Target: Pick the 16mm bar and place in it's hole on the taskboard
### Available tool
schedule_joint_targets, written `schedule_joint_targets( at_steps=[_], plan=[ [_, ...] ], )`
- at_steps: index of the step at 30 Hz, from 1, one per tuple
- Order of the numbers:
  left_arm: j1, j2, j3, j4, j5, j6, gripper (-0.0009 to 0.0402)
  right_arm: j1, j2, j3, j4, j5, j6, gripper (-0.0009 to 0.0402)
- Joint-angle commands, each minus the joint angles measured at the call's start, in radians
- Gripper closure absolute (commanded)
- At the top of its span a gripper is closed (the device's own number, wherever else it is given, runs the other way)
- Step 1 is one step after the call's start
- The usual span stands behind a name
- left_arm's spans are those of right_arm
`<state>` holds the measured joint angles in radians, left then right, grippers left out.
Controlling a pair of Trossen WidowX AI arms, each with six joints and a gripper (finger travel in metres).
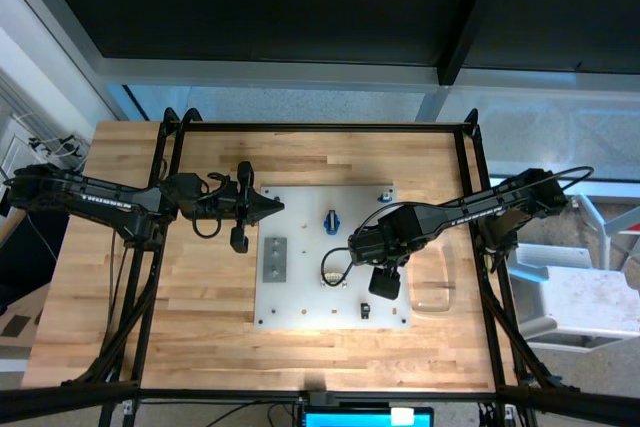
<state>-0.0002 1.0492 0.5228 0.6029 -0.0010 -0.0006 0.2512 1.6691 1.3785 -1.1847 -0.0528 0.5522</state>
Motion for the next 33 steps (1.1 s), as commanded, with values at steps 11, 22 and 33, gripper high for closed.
schedule_joint_targets(
  at_steps=[11, 22, 33],
  plan=[
    [0.000, 0.000, 0.000, 0.000, 0.000, 0.000, 0.0393, 0.011, -0.001, 0.000, 0.013, 0.008, -0.096, 0.0158],
    [0.000, 0.000, 0.000, 0.000, 0.000, 0.000, 0.0393, 0.008, 0.010, -0.003, 0.026, 0.072, -0.825, 0.0158],
    [0.000, 0.000, 0.000, 0.000, 0.000, 0.000, 0.0393, 0.003, 0.008, -0.035, 0.026, 0.083, -1.397, 0.0158]
  ],
)
